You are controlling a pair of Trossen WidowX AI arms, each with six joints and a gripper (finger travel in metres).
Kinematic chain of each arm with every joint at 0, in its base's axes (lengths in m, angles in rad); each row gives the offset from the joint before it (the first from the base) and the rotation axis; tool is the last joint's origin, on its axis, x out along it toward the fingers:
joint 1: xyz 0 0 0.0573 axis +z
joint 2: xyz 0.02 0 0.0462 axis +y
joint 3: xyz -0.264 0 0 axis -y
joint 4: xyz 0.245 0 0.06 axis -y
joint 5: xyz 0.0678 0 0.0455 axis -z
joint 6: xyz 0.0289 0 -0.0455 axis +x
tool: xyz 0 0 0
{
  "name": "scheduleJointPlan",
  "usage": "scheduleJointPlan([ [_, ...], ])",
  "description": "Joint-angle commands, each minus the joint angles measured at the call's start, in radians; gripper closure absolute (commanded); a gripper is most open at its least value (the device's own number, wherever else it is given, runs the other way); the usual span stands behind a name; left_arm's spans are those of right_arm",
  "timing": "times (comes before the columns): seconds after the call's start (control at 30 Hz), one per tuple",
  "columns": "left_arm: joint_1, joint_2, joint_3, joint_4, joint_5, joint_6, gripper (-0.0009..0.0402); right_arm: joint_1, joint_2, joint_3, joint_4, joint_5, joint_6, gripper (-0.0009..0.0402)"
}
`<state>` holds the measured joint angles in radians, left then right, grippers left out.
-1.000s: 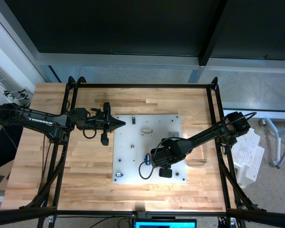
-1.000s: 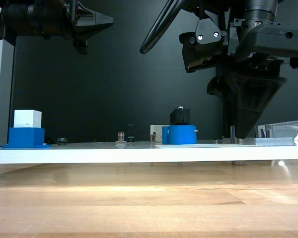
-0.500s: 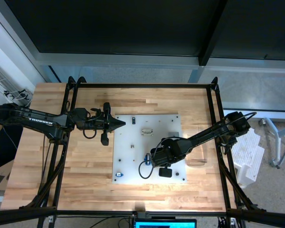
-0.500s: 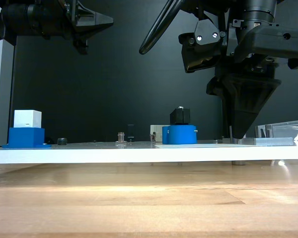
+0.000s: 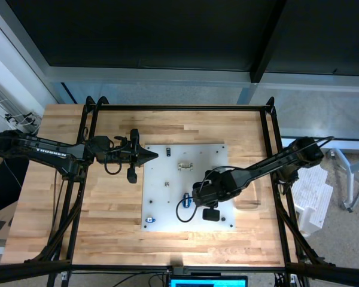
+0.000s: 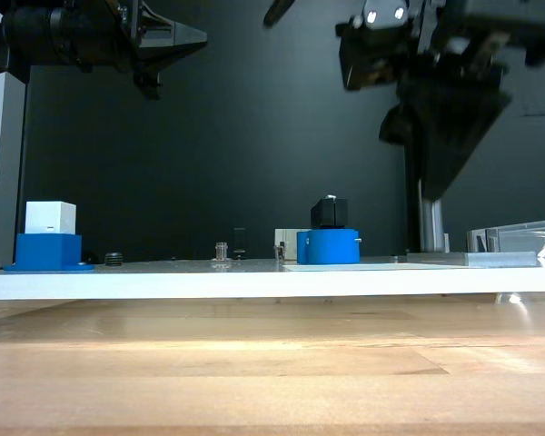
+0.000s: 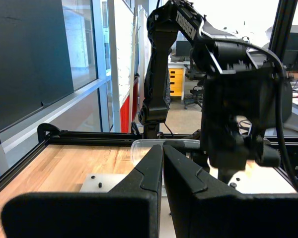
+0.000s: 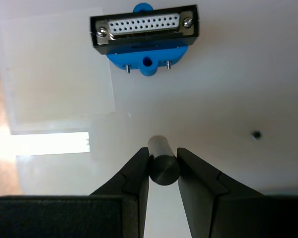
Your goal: Remove the 16mm cylinder and place in the container
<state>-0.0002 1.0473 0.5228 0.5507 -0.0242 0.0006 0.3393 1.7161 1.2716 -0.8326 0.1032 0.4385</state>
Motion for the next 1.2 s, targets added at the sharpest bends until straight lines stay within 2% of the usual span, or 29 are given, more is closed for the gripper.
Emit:
scheduleJointPlan([
  [0.03, 0.0, 0.0, 0.0, 0.0, 0.0, 0.0, 0.0393, -0.01, -0.034, 0.029, -0.045, 0.003, -0.006, 0.0393],
  [0.17, 0.0, 0.0, 0.0, 0.0, 0.0, 0.0, 0.0393, -0.015, -0.065, 0.083, -0.137, 0.037, -0.022, 0.0393],
  [0.33, 0.0, 0.0, 0.0, 0.0, 0.0, 0.0, 0.0393, -0.016, -0.09, 0.116, -0.183, 0.037, -0.032, 0.0393],
  [0.6, 0.0, 0.0, 0.0, 0.0, 0.0, 0.0, 0.0393, -0.016, -0.116, 0.084, -0.188, 0.037, -0.032, 0.0393],
  [0.73, 0.0, 0.0, 0.0, 0.0, 0.0, 0.0, 0.0393, -0.012, -0.177, 0.023, -0.188, 0.037, -0.021, 0.0393],
  [1.2, 0.0, 0.0, 0.0, 0.0, 0.0, 0.0, 0.0393, 0.052, -0.484, -0.293, -0.225, 0.036, 0.062, 0.0393],
])
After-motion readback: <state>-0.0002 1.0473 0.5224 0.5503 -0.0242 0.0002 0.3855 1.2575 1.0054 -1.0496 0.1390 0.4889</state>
